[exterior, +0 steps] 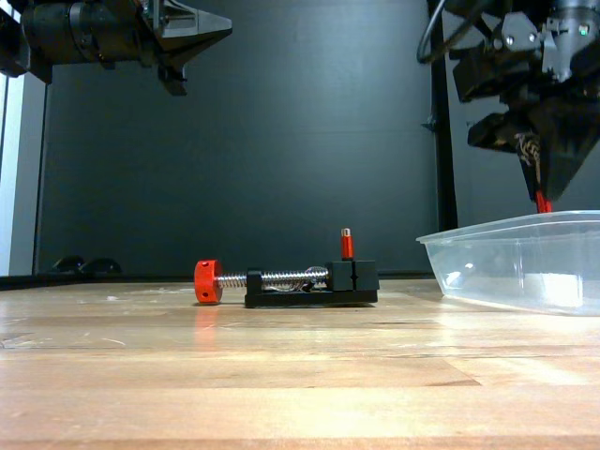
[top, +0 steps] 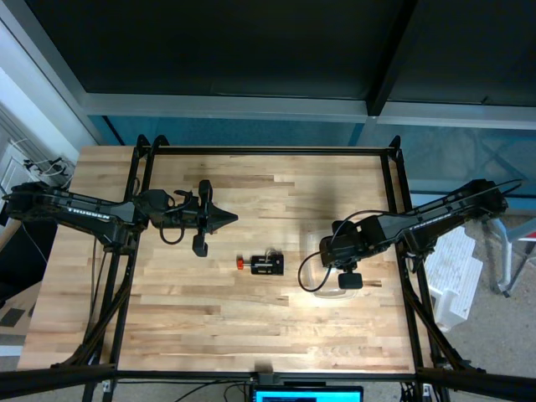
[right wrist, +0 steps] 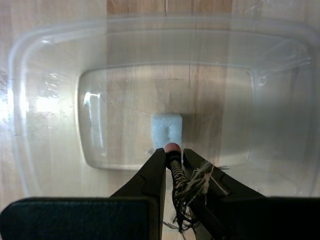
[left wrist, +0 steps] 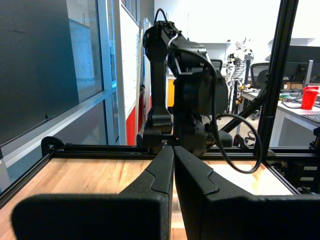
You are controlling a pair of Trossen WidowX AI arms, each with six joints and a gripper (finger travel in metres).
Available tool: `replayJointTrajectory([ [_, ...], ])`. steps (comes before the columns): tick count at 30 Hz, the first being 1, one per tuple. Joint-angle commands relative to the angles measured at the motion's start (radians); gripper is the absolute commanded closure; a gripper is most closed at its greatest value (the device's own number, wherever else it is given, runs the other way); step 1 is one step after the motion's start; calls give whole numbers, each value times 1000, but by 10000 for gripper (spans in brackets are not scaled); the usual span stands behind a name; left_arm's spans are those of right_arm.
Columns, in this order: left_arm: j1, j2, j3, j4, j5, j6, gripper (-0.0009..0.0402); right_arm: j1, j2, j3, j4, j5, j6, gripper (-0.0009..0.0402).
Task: Pick the rca connector and install on the hub
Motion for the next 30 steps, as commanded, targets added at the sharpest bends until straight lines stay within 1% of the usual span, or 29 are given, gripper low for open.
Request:
replayJointTrajectory([
  [1, 0, 0, 0, 0, 0, 0, 393, 0, -11, 22, -28, 0, 0, 389],
  [10, 0, 0, 0, 0, 0, 0, 393, 2, -23, 77, -79, -3, 1, 389],
  [30, 0, 0, 0, 0, 0, 0, 393, 0, -14, 76, -82, -3, 2, 389],
])
